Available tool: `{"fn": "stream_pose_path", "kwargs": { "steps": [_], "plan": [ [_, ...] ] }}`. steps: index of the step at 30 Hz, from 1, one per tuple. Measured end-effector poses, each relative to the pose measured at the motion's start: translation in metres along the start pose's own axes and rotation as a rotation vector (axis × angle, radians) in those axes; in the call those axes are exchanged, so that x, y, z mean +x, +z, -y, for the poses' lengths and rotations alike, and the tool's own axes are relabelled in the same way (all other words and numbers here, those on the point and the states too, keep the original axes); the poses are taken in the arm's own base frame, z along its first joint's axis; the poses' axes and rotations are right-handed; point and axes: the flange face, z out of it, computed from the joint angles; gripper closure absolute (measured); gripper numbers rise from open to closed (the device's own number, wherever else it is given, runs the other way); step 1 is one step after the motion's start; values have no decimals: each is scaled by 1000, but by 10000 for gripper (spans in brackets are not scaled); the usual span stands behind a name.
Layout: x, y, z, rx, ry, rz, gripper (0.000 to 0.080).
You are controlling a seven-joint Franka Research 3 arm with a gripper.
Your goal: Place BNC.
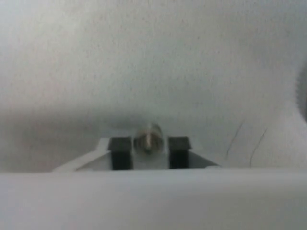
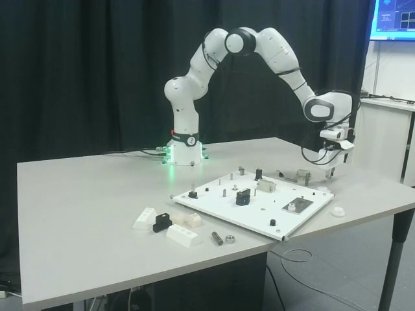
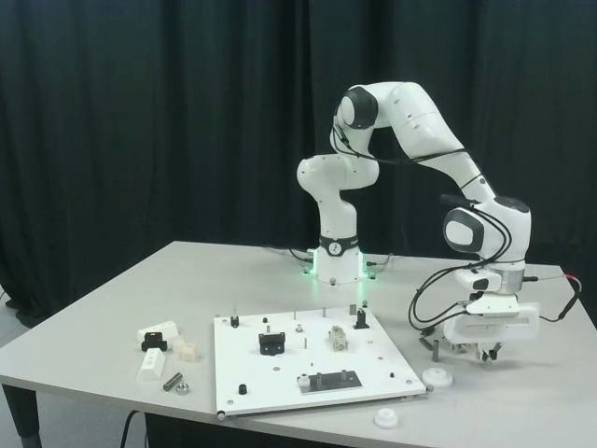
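Note:
In the wrist view, a small metal BNC connector [image 1: 148, 139] sits between two black fingertips [image 1: 121, 151], and my gripper [image 1: 149, 152] is shut on it. Grey table surface fills the view beyond the connector. In the first room view the gripper [image 2: 331, 170] hangs low over the table, just off the far right side of the white board [image 2: 214, 208]. The second room view shows the gripper [image 3: 476, 353] right of the board [image 3: 238, 373]. The connector is too small to make out in either room view.
Several pegs and black and metal fixtures stand on the board. Left of it lie white blocks [image 3: 159, 334], a black piece [image 2: 161, 223] and a metal cylinder [image 2: 217, 238]. Two white discs [image 3: 435, 377] [image 3: 385, 418] lie near the board's right corner. Cables trail behind the gripper.

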Motion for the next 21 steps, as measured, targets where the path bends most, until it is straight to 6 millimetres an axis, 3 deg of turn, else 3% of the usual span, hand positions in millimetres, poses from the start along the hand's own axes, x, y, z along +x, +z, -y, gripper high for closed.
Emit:
{"fn": "stream_pose_path", "kwargs": {
  "steps": [3,4,9,10,19,20,21],
  "plan": [
    [1,1,1,1,5,1,680],
    [2,1,1,1,7,1,480],
    [4,0,1,2,10,-2,480],
    [5,0,1,3,11,-3,175],
    [14,-9,4,9,38,-4,175],
    [16,-10,5,8,42,-3,11],
    [17,-13,5,6,45,-2,11]
  ]
}}
